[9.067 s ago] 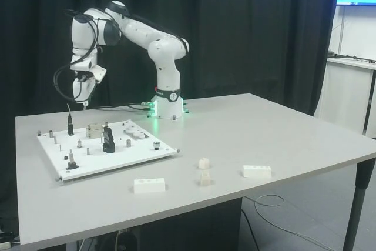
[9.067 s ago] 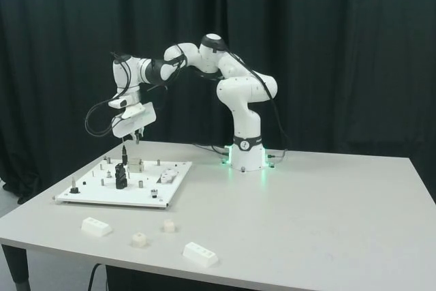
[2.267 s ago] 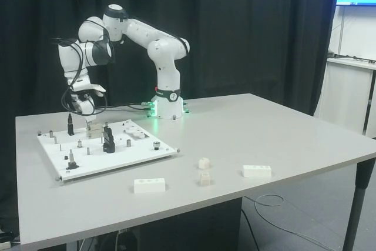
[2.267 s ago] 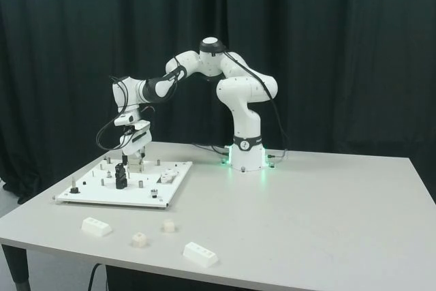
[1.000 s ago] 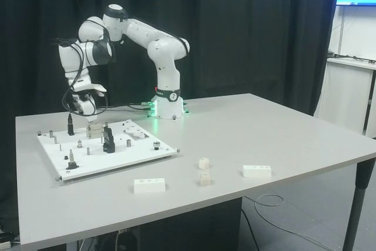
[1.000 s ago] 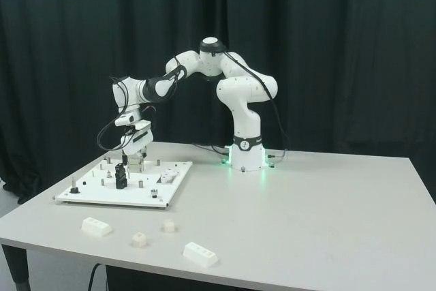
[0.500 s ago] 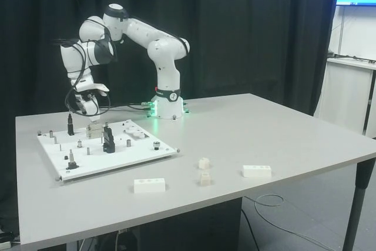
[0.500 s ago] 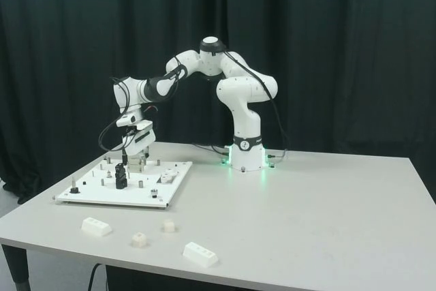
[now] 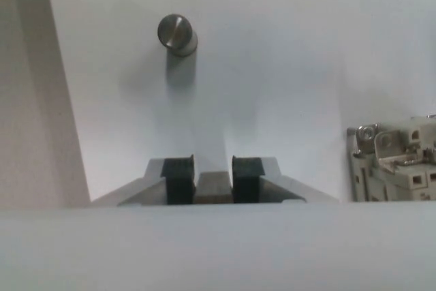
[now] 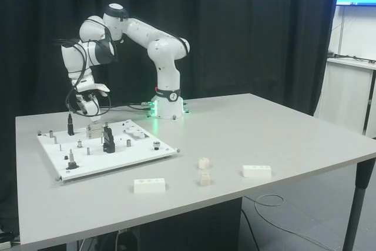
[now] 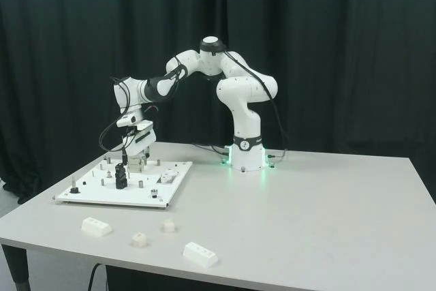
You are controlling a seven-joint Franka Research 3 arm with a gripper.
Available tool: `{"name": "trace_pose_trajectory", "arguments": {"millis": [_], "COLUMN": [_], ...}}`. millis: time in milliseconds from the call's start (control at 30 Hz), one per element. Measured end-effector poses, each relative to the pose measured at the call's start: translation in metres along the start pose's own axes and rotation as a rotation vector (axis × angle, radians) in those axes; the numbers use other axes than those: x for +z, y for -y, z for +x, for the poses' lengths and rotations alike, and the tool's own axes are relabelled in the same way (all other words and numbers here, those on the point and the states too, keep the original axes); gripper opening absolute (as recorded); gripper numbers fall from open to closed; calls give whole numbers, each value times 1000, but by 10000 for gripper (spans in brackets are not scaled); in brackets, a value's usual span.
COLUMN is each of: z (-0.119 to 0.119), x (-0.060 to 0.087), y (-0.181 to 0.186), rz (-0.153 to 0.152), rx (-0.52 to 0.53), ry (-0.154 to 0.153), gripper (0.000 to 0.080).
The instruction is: Insert square peg 3.
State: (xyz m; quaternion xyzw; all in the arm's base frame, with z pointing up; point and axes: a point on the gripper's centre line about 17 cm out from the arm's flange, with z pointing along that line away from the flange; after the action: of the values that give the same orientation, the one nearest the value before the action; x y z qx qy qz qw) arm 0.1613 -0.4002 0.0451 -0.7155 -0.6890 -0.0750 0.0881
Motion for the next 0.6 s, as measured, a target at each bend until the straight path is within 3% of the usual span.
{"name": "trace_pose_trajectory", "arguments": {"millis": [600], "z": [-3], "x": [-1], "y": [-1], "rz": [-8], "rx": [12], "ry": [5], "gripper": [114]}}
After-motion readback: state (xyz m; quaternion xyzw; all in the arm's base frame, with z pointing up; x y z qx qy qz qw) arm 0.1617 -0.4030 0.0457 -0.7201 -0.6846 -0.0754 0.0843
